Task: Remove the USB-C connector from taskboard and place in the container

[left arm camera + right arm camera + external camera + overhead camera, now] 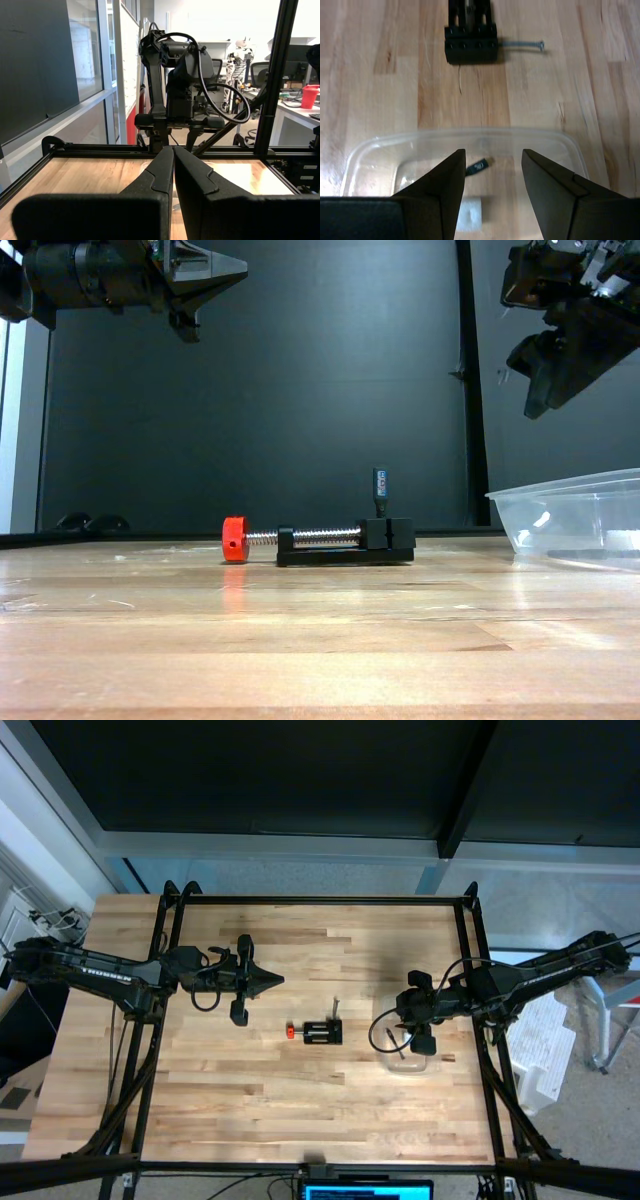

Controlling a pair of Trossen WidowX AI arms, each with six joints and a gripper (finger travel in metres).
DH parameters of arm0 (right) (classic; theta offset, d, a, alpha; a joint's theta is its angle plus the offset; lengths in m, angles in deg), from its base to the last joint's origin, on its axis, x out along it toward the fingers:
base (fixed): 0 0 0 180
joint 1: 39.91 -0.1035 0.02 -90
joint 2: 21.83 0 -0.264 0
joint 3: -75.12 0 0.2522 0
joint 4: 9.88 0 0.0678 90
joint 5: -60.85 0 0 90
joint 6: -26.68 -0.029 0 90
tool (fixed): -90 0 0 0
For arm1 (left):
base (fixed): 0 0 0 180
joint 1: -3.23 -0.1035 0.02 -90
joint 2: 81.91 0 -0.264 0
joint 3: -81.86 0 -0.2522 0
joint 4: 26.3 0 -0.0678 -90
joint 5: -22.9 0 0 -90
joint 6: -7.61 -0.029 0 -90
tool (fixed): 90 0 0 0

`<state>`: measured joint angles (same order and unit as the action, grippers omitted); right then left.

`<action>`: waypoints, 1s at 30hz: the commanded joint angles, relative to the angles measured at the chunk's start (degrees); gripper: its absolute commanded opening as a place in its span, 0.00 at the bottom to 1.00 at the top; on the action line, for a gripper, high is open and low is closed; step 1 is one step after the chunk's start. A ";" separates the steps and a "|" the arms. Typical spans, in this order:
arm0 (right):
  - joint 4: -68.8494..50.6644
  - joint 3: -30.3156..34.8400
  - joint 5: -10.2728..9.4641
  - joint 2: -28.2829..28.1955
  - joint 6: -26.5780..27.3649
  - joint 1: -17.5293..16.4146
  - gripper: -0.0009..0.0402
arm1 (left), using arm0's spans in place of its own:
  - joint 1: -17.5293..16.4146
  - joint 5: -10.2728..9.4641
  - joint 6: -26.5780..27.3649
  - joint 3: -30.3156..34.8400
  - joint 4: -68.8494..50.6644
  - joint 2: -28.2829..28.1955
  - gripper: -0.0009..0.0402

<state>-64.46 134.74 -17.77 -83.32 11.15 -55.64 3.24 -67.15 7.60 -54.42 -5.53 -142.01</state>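
The USB-C connector (480,166), a tiny dark stick, lies on the floor of the clear container (385,150), apart from both fingers. Directly above it my right gripper (493,155) hangs open with nothing between its fingers. In the high view that gripper (415,1038) is over the container (428,1065), right of the taskboard (322,1032). The taskboard (345,540) is a black vise block with a red knob (234,539). My left gripper (272,980) is shut and empty, raised well left of the board, also seen closed in the left wrist view (173,160).
A thin grey pin (380,490) stands upright on the taskboard's right end. A small white cube-like piece (469,215) rests in the container beside the connector. A black frame (320,901) borders the wooden table (250,1110). A laptop edge (365,1188) sits at the near edge.
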 commanded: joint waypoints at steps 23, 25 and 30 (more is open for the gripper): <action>21.16 -0.74 -4.55 9.11 11.67 9.33 0.02 | 0.00 0.02 0.00 0.00 0.02 0.00 0.02; 24.96 -1.84 -6.01 9.57 11.74 10.32 0.02 | 0.00 0.02 0.00 0.00 0.02 -0.02 0.02; 33.94 -5.11 -7.21 11.19 12.48 12.52 0.02 | 0.00 0.02 0.00 0.00 0.02 -0.02 0.02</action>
<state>-32.55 130.48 -24.79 -72.52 23.44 -43.62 3.24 -67.13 7.60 -54.42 -5.51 -142.01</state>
